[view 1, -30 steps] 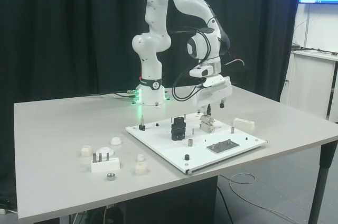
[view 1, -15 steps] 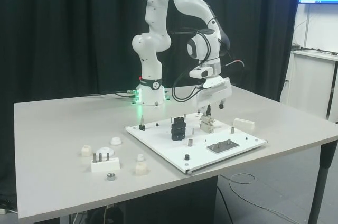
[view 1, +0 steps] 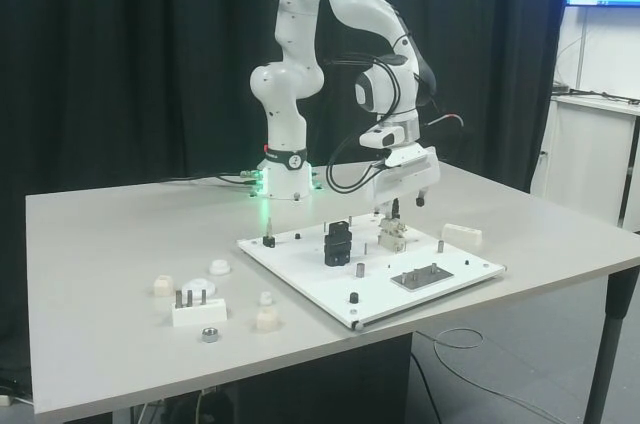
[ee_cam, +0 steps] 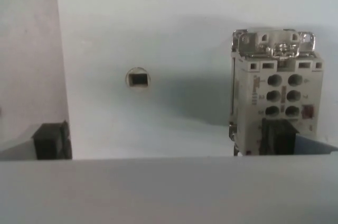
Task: Insert waterproof.
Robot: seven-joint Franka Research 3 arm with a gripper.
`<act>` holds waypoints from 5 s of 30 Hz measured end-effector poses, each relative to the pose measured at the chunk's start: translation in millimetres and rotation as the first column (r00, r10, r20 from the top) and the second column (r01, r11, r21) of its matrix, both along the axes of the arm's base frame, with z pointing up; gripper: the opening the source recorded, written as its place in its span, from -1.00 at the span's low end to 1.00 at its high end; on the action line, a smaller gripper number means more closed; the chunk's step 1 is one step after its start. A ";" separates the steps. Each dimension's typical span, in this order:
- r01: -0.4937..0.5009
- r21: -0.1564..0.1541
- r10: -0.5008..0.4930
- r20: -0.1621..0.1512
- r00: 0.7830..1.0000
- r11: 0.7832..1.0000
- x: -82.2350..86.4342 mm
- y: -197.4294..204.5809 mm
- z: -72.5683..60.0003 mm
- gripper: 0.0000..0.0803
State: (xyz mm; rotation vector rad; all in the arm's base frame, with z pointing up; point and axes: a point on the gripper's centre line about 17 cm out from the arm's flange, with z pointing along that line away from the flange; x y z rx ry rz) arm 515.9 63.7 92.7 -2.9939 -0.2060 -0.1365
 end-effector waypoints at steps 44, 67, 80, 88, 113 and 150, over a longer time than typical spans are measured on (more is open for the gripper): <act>0.051 0.004 -0.051 0.039 0.998 0.999 5.0 2.1 -2.5 0.99; 0.052 0.005 -0.052 0.043 0.998 0.999 5.5 2.6 -2.4 0.99; 0.052 0.003 -0.052 0.048 0.998 0.999 6.6 2.9 -2.4 0.99; 0.051 0.001 -0.050 0.056 0.997 0.999 8.2 3.4 -2.5 0.99; 0.052 -0.003 -0.052 0.065 0.997 0.999 10.1 2.4 -2.8 0.99; 0.052 -0.005 -0.052 0.070 0.996 0.999 10.8 2.0 -3.1 0.99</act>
